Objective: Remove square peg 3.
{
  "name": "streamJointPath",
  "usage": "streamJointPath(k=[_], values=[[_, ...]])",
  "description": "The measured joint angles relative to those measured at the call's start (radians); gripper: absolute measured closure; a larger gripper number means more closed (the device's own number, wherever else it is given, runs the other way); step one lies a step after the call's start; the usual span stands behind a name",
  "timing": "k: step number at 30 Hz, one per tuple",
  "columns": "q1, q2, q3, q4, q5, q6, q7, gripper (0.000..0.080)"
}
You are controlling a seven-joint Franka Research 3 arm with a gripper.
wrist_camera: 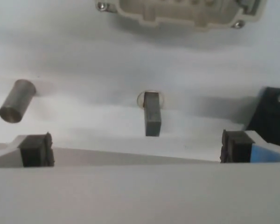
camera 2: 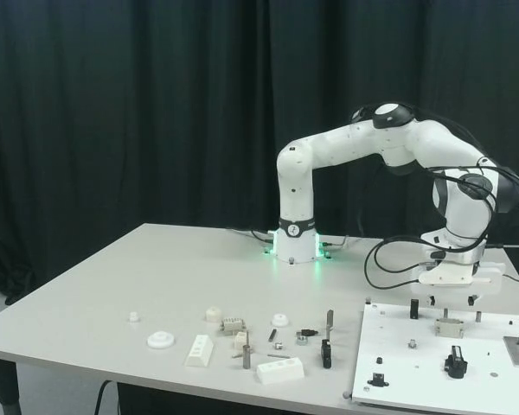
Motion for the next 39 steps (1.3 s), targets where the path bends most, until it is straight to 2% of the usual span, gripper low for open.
streamJointPath(k=[17, 39], values=[[0.027, 0.002, 0.031, -0.041, -0.001, 0.047, 0.017, 0.0003], [0.043, 0.002, 0.038, -0.077, -0.002, 0.103, 0.019, 0.0003]])
